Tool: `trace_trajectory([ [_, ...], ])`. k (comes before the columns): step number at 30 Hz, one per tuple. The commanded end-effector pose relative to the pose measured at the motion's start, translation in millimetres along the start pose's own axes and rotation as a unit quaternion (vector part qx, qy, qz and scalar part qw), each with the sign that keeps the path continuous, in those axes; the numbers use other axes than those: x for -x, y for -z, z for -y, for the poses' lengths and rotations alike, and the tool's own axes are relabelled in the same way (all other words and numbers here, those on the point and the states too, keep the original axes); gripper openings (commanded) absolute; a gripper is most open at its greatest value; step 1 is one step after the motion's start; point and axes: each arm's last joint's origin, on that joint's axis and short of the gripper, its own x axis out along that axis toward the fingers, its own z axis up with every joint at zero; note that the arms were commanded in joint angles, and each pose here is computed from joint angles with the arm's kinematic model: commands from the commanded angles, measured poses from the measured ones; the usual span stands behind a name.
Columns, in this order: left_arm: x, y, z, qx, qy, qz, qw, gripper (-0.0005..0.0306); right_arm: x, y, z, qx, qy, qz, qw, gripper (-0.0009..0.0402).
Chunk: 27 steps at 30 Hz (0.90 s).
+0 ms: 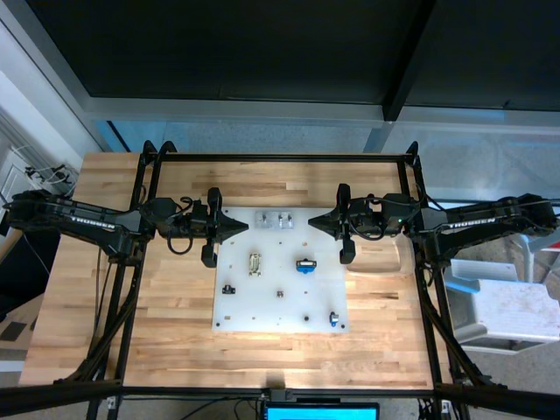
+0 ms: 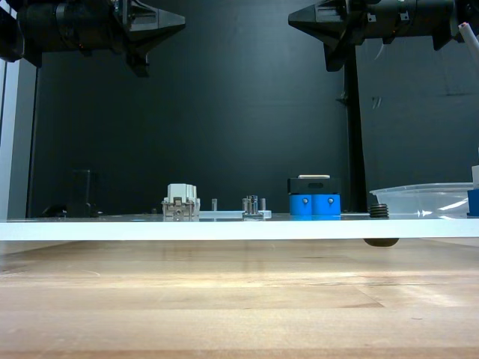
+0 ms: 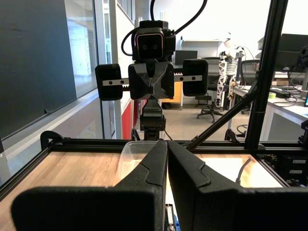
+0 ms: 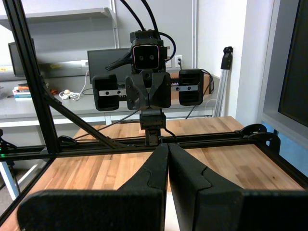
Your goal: Remove the rj45 connector and place it in the container
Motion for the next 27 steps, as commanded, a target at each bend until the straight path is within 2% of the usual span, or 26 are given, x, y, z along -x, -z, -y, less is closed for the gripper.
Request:
trace_trajectory([
  [1,-0.1,0.1,-0.1,0.0,0.0,0.0,1.0,0.0,0.0,-0.1,-0.2,0.001,-0.001,0.0,1.0,0.0],
  [15,-0.1,0.1,0.0,0.0,0.0,0.0,1.0,0.0,0.1,1.7,-0.2,0.001,0.0,-0.009,1.0,0.0],
  [22,-0.1,0.1,-0.1,0.0,0.0,0.0,1.0,0.0,-0.7,4.3,-1.7,-0.004,0.005,-0.108,0.994,0.0],
  [25,-0.1,0.2,-0.1,0.0,0.0,0.0,1.0,0.0,0.7,5.0,-3.3,-0.008,0.007,-0.159,0.987,0.0],
  [27,-0.1,0.1,0.0,0.0,0.0,0.0,1.0,0.0,2.6,6.1,-4.3,-0.013,0.015,-0.193,0.981,0.0],
])
